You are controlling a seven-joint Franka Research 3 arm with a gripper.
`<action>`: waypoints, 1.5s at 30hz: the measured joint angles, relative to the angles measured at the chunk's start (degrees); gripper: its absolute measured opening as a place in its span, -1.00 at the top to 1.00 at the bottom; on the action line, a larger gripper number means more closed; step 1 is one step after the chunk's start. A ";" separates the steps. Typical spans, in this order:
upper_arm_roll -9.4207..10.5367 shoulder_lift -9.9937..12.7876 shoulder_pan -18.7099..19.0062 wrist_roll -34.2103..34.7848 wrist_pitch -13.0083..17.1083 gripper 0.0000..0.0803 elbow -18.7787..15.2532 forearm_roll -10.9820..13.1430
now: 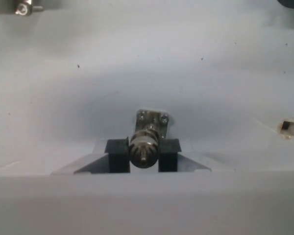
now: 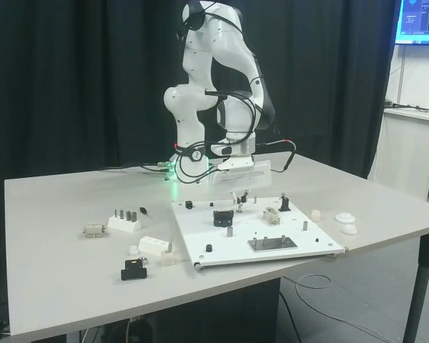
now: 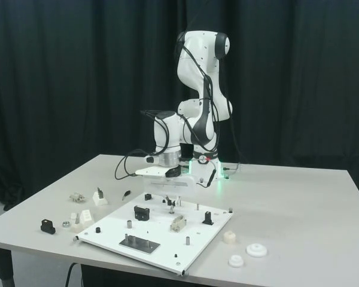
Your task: Insert BNC.
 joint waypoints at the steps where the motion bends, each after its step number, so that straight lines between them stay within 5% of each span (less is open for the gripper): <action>1: 0.00 0.01 0.00 0.03 0.02 0.70 -0.01 0.00; 45: 0.12 1.08 0.24 0.49 2.74 0.70 -0.62 0.06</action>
